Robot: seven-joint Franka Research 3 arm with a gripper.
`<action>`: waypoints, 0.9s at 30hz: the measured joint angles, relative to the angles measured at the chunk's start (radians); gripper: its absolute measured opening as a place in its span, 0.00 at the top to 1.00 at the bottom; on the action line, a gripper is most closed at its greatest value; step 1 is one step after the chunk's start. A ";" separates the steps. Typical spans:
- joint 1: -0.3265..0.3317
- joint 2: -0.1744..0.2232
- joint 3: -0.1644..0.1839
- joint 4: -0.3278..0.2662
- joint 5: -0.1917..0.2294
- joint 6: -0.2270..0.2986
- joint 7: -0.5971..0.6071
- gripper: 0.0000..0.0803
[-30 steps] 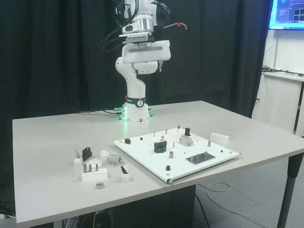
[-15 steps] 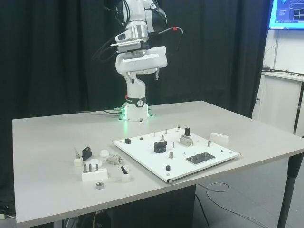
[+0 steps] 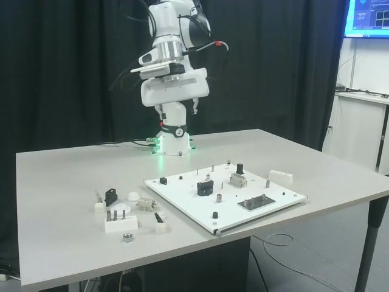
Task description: Pick USB.
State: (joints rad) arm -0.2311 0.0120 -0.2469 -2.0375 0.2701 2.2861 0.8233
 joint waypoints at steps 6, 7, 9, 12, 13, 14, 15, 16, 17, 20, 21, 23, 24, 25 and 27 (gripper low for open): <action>-0.029 0.071 0.000 0.073 0.033 -0.048 -0.003 0.00; -0.034 0.082 0.000 0.086 0.035 -0.056 -0.008 0.00; -0.041 0.104 0.000 0.110 0.038 -0.067 -0.028 0.00; -0.050 0.135 0.000 0.145 0.041 -0.080 -0.071 0.00; -0.053 0.146 0.000 0.156 0.043 -0.081 -0.086 0.00; -0.056 0.155 0.000 0.165 0.045 -0.081 -0.099 0.00; -0.058 0.165 0.000 0.176 0.049 -0.081 -0.112 0.00; -0.061 0.175 0.000 0.186 0.053 -0.081 -0.123 0.00; -0.063 0.185 0.000 0.196 0.058 -0.081 -0.132 0.00; -0.071 0.217 0.000 0.228 0.074 -0.081 -0.156 0.00; -0.074 0.228 0.000 0.239 0.079 -0.081 -0.162 0.00; -0.079 0.251 0.000 0.261 0.085 -0.081 -0.172 0.00; -0.081 0.262 0.000 0.272 0.087 -0.081 -0.177 0.00; -0.084 0.272 0.000 0.283 0.090 -0.081 -0.181 0.00; -0.088 0.295 0.000 0.306 0.095 -0.081 -0.189 0.00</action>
State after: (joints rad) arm -0.3196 0.3074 -0.2468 -1.7320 0.3655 2.2053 0.6347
